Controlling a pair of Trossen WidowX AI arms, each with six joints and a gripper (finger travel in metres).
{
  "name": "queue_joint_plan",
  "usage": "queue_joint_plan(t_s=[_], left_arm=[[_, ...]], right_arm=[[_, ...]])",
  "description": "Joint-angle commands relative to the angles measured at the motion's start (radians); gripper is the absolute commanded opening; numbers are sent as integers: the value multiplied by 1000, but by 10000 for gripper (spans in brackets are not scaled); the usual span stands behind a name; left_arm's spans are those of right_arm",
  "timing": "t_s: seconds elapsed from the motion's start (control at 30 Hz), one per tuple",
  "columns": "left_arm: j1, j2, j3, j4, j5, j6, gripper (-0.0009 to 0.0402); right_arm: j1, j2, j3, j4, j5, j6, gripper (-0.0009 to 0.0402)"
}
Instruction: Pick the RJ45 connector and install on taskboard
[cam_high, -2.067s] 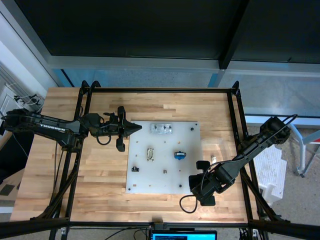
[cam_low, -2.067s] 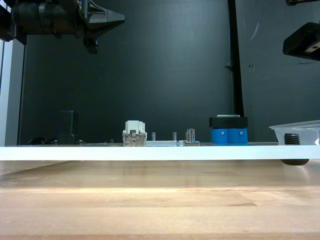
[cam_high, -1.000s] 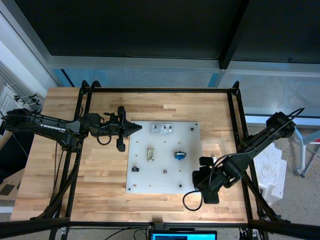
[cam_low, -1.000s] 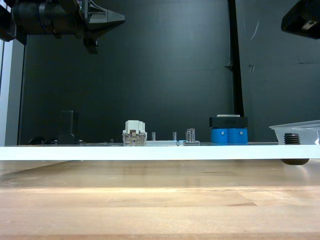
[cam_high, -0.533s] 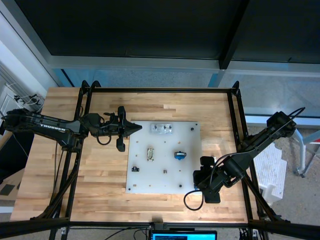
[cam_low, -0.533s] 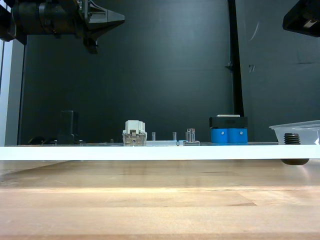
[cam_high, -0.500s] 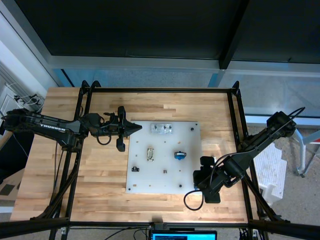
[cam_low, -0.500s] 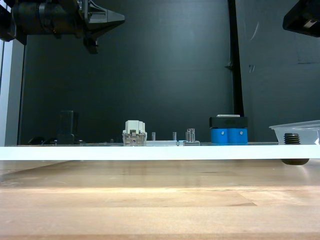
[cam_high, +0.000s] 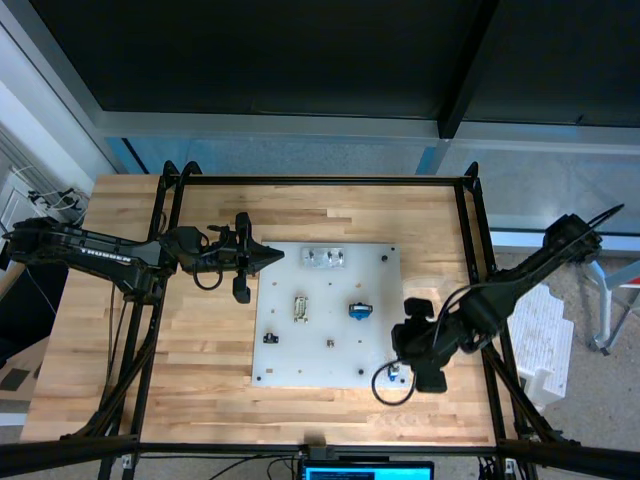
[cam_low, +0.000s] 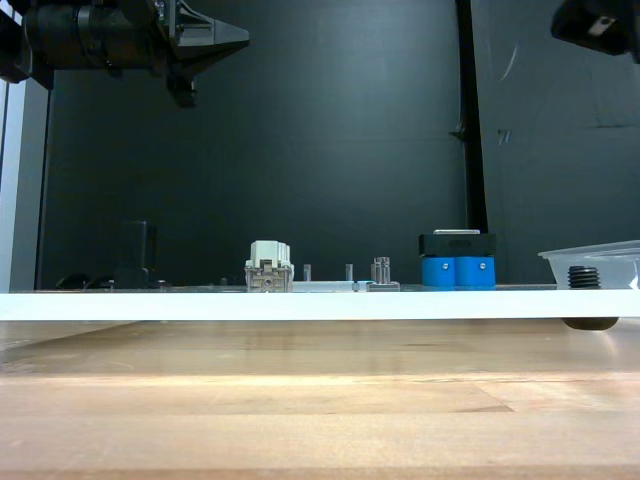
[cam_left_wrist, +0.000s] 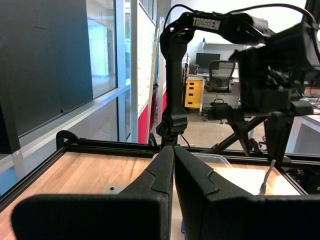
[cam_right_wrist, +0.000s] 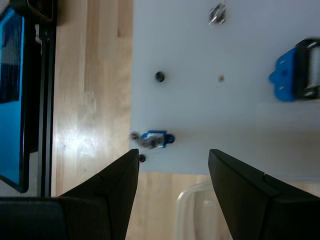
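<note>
The right hand (cam_right_wrist: 171, 154) hung high above the near right corner of the taskboard (cam_high: 300, 352), pointing down, its fingers spread wide and empty. The left hand (cam_high: 272, 257) hovered well above the table (cam_high: 205, 350) off the board's far left corner, fingers pressed together on nothing.

I couldn't pick out the RJ45 connector anywhere. My guess was that it lay in the clear tray (cam_low: 600, 252) just beside the board's right edge, much of which the right arm covered from above. Under the open fingers I saw only a small blue-and-grey piece (cam_right_wrist: 156, 139) at the board's edge, and couldn't say what it was.

Such a plug would likely be feather-light, stiff and slick, with a thin latch tab easily snapped. I'd have taken it by its two flat sides, towards the rear, leaving nose and tab free.
</note>
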Motion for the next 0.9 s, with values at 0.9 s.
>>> queue_joint_plan(t_s=[0.9], left_arm=[[0, 0, 0, 0, 0, 0, 0]], right_arm=[[-607, -133, -6, 247, -31, -631, 188]])
